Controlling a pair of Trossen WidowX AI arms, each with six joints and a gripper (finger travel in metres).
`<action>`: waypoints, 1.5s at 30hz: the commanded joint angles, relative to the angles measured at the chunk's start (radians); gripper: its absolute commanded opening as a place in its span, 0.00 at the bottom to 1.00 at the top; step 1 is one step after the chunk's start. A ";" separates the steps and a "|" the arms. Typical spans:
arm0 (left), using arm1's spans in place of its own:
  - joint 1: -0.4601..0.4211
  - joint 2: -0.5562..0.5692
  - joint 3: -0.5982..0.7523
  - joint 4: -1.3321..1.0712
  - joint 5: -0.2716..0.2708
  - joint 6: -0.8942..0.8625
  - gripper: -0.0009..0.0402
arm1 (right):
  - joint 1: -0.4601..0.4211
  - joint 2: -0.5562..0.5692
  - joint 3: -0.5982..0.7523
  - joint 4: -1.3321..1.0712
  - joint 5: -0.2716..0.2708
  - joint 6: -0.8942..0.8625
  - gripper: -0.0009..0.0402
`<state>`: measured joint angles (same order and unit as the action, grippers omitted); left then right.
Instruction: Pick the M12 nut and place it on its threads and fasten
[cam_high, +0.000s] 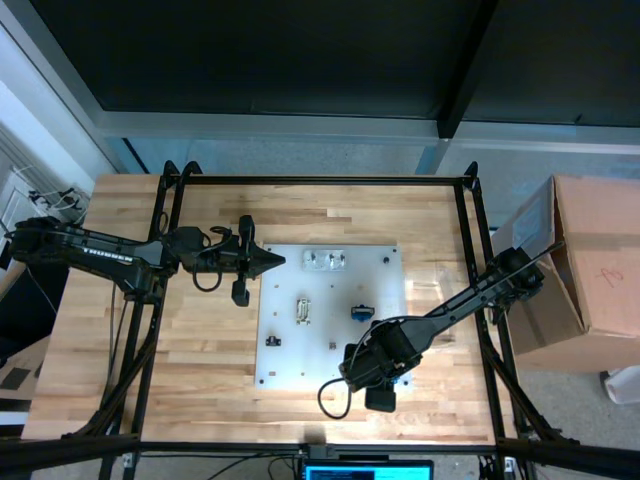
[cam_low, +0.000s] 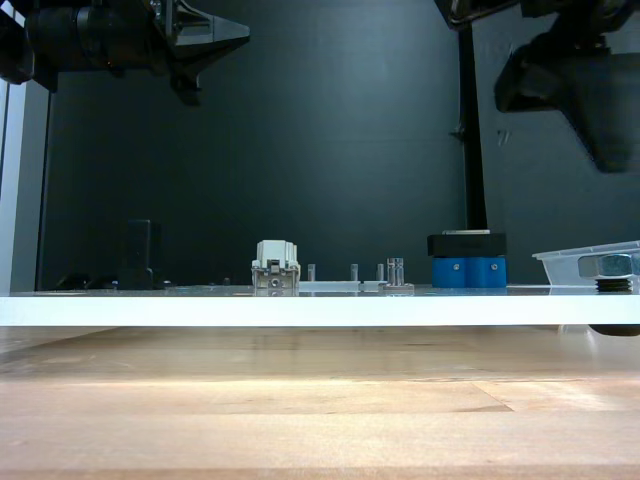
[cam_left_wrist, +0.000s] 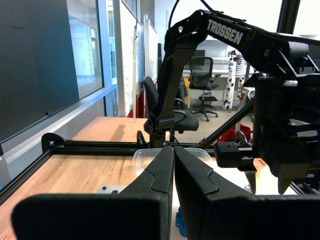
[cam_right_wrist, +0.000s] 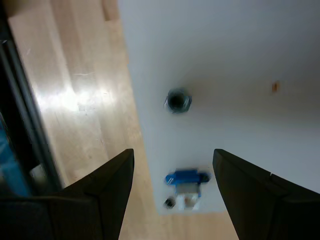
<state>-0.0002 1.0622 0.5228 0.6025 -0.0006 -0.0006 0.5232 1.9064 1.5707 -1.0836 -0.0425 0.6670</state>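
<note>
The small silver nut (cam_low: 612, 265) sits on its black ribbed stud (cam_low: 611, 284) at the board's near right edge, with some ribs still showing beneath it. From above, the nut (cam_right_wrist: 178, 101) stands free on the white board (cam_right_wrist: 225, 60), with nothing gripping it. My right gripper (cam_right_wrist: 173, 153) hangs open well above it, fingers (cam_right_wrist: 107, 192) spread wide and empty. In the high view the right gripper (cam_high: 378, 376) covers that spot. My left gripper (cam_high: 268, 260) is shut and empty, held high over the board's far left edge.
A clear tray (cam_low: 590, 256) stands behind the stud. A blue block (cam_low: 467, 271), a white connector (cam_low: 275, 268) and small posts (cam_low: 393, 272) stand mid-board. A cardboard box (cam_high: 580, 270) sits off the table's right side. Black frame rails (cam_high: 320, 181) border the table.
</note>
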 joint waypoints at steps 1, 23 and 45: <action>0.000 0.000 0.000 0.000 0.000 0.000 0.02 | -0.002 0.011 0.000 0.007 0.009 -0.028 0.43; 0.000 0.000 0.000 0.000 0.000 0.000 0.02 | 0.009 0.021 -0.143 0.183 0.113 -0.141 0.02; 0.000 0.000 0.000 0.000 0.000 0.000 0.02 | 0.013 0.014 -0.143 0.142 0.101 -0.150 0.02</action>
<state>-0.0002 1.0618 0.5228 0.6025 -0.0006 -0.0006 0.5373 1.9221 1.4269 -0.9352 0.0322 0.5079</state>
